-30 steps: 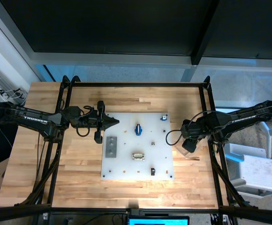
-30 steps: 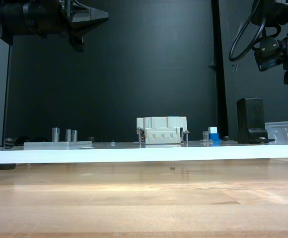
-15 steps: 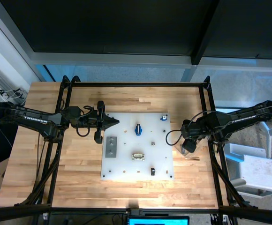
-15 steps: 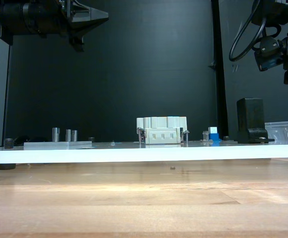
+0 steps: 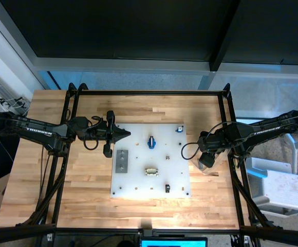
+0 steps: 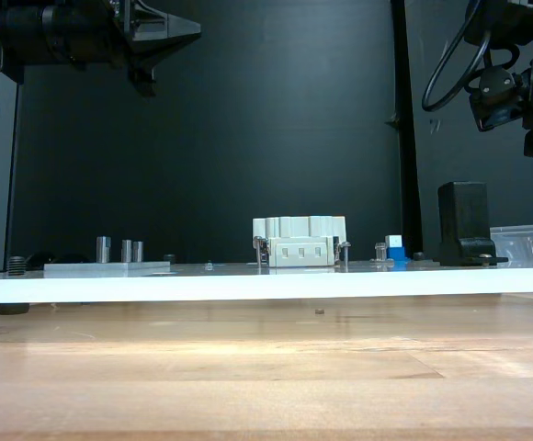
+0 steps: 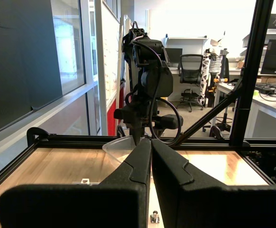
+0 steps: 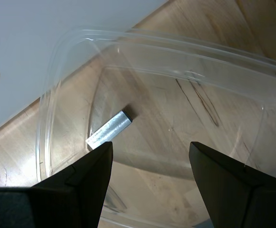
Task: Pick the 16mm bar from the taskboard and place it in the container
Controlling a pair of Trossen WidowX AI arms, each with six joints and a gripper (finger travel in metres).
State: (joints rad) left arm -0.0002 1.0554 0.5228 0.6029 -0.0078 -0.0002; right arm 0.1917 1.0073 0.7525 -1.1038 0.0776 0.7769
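So R gripper (image 8: pixel 150 159) over container (image 8: pixel 153 42); L gripper (image 5: pixel 125 134) taskboard-edge (image 5: pixel 138 186).

Clear glossy plastic container (image 8: pixel 128 34), brushed-metal bar (image 8: pixel 110 129) — matt taskboard (image 8: pixel 57 42), wooden table (image 8: pixel 238 21)

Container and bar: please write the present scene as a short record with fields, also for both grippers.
bar: lies flat inside the container
container: clear tub on the table, beside the board's right edge
board: white, flat on the table
right gripper: above the container, fingers open, holding nothing
left gripper: raised over the board's far left corner, fingers shut, empty
task state: bar appears placed
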